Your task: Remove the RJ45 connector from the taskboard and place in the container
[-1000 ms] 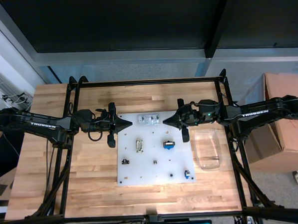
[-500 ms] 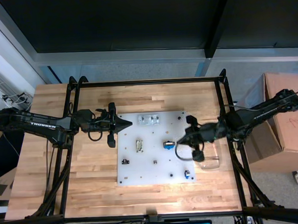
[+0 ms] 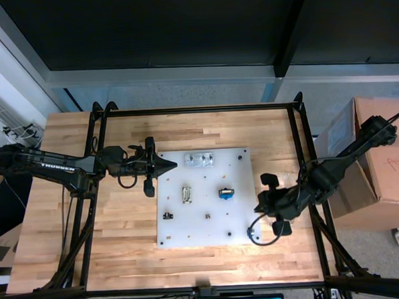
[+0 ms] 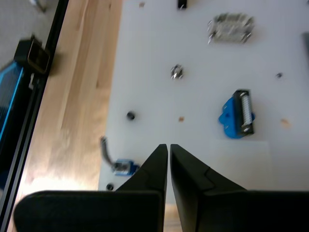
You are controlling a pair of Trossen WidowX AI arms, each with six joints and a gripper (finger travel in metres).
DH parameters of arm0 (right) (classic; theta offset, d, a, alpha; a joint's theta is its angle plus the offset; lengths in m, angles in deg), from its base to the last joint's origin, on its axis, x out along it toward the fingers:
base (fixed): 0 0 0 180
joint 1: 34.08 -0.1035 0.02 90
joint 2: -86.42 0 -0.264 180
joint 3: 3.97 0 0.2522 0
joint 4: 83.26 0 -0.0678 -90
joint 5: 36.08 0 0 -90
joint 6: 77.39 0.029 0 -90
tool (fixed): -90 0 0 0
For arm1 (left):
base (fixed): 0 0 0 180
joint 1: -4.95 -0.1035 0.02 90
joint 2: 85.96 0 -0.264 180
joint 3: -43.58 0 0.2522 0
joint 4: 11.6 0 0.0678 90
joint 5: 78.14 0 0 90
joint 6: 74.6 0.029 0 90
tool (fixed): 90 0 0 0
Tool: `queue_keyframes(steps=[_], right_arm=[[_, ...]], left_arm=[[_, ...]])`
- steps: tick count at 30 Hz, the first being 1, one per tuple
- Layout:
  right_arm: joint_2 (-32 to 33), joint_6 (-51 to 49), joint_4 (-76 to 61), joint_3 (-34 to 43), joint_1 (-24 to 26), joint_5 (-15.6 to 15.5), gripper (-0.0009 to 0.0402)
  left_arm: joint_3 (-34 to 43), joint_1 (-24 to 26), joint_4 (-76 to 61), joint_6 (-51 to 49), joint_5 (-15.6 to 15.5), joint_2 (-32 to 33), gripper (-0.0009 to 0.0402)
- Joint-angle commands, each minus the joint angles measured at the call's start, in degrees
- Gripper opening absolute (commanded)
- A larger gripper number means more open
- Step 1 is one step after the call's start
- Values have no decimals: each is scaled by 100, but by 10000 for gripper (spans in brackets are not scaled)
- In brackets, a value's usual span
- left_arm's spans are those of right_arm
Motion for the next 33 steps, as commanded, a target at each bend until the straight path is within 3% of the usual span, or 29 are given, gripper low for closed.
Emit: queue_keyframes(steps=[1,8,16,33], right_arm=[[282,151,-254,210,-103,-188,32],[944,396,-767,647,-140,-476,114],[1491,955,-782,551,-160,-592,216],[2352,960,-155,549,-260,-636,208]], left_arm=[[0,0,2,2,2,2,0],[0,-2,2,2,2,2,0],[0,-2,2,2,2,2,0],[0,0,2,2,2,2,0]])
